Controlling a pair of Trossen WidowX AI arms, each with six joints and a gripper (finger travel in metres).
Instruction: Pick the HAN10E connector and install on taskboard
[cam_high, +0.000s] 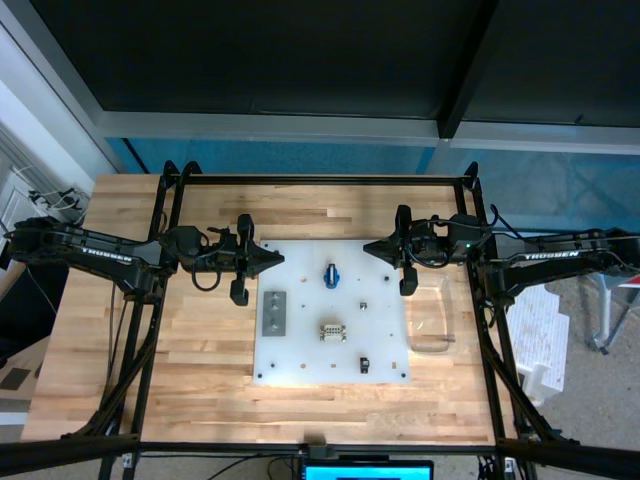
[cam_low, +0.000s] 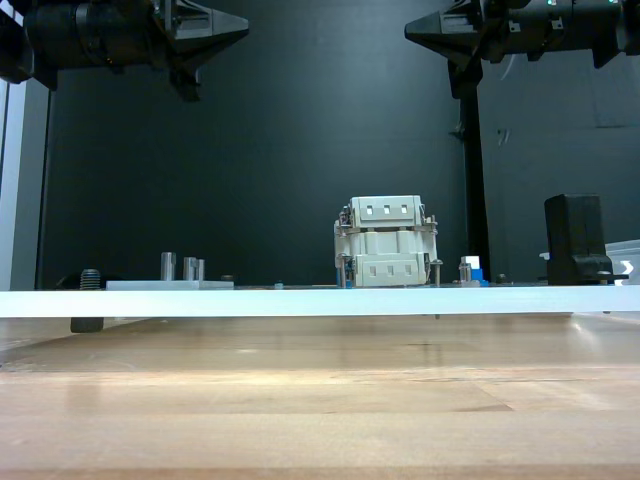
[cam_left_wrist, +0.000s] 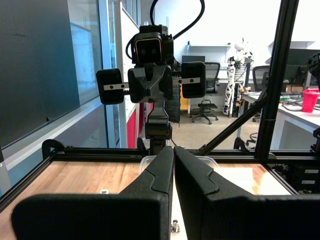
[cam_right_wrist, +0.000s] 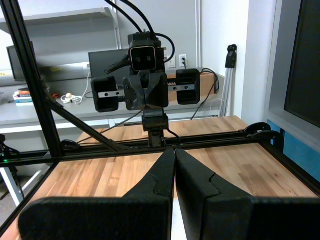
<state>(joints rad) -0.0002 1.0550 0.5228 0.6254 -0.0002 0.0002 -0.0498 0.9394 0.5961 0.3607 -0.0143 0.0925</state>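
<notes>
The beige-grey HAN10E connector (cam_high: 333, 331) (cam_low: 386, 243) stands upright near the middle of the white taskboard (cam_high: 300, 360) (cam_low: 300, 301). Neither arm touches it. My left gripper (cam_high: 278, 257) (cam_left_wrist: 173, 152) hovers high over the board's far left edge, shut with nothing between its fingers. My right gripper (cam_high: 369, 249) (cam_right_wrist: 175, 154) hovers high over the board's far right edge, also shut and holding nothing. The two grippers point at each other across the board.
On the taskboard sit a grey metal block (cam_high: 273, 312) at the left, a blue part (cam_high: 332, 274) at the back and a small black part (cam_high: 365, 364) at the front right. A clear plastic tray (cam_high: 432, 315) lies right of the board. A black frame surrounds the table.
</notes>
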